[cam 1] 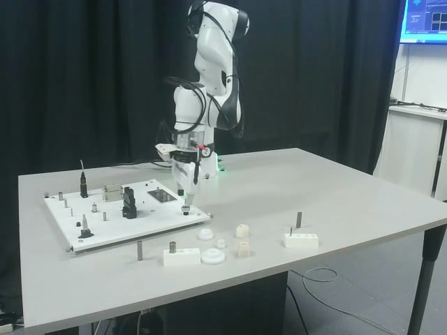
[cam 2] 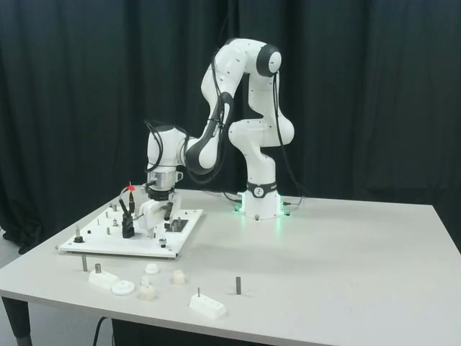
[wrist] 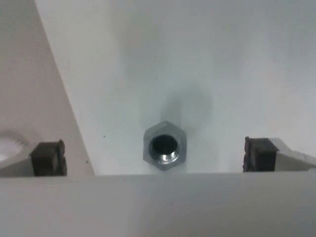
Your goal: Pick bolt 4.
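Bolt 4 (wrist: 165, 146) is a grey hexagonal piece with a dark threaded hole, standing upright on the white board (wrist: 148, 59). It sits near the board's front right corner (cam 1: 185, 210) (cam 2: 162, 243). My gripper (wrist: 153, 156) hangs straight above it, open, with one black pad (wrist: 48, 158) on either side of the bolt and well apart from it. From the room cameras the gripper (cam 1: 186, 199) (cam 2: 160, 229) is just above the board (cam 1: 112, 227) and close over the bolt.
The board also carries a black clamp (cam 1: 129, 202), a grey block (cam 1: 110, 192) and several small pegs. In front of the board, on the grey table (cam 1: 314, 195), lie white blocks (cam 1: 181, 256), white gears (cam 1: 212, 257) and upright pins (cam 1: 299, 220).
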